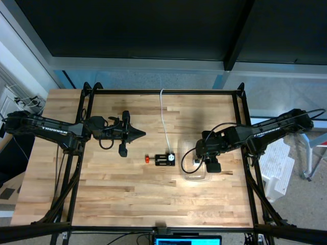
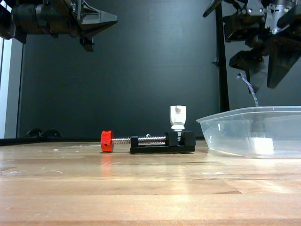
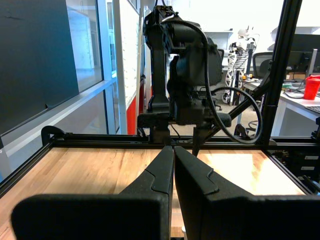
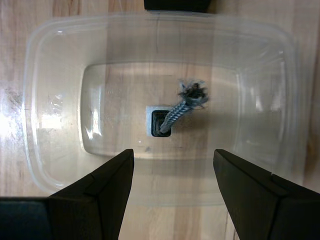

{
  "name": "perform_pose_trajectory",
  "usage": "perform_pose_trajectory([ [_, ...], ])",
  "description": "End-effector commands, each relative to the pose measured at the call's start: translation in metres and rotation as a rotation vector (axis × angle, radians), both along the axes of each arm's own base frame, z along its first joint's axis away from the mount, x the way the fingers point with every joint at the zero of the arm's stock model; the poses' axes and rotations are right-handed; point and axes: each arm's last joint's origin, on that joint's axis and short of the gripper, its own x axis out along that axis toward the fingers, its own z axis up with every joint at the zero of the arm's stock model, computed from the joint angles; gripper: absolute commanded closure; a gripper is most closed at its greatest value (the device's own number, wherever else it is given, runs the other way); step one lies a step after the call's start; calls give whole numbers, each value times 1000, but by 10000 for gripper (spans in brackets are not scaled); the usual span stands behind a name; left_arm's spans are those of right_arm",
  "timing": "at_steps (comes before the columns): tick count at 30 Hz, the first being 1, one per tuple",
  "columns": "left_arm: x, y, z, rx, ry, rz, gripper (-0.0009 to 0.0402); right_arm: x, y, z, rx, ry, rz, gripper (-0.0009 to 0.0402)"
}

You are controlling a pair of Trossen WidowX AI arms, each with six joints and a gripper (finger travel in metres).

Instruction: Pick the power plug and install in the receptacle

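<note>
Black power plug [image 4: 161,123] sits on the floor of the clear tray [image 4: 31,100], socketed in a small white-grey block [image 4: 150,125]. Only its top face shows. A braided lead [image 4: 177,112] rises from it and covers part of it. In low view the plug is just a dark smear through the tray wall; in high view the right arm hides it.

Right gripper [image 4: 173,156] hovers above the tray, fingers spread wide, nothing between them, plug directly below the gap.

Receptacle [image 2: 177,117] stands upright, clamped in the black vise [image 2: 162,142] with red knob [image 2: 106,141], just left of the tray. Its white cable [image 1: 163,115] runs to the table's far edge.

Left gripper [image 3: 173,148] is parked high over the left half of the table [image 1: 102,194], fingers pressed together, empty.
</note>
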Motion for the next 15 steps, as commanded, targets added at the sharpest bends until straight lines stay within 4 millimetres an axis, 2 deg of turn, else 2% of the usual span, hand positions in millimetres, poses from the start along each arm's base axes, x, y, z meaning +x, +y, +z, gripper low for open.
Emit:
perform_pose_trajectory([
  [1, 0, 0, 0, 0, 0, 0, 393, 1, 3, -6, -10, 5, 4, 169],
  [15, 0, 0, 0, 0, 0, 0, 393, 6, 8, -26, -30, -17, -36, 169],
])
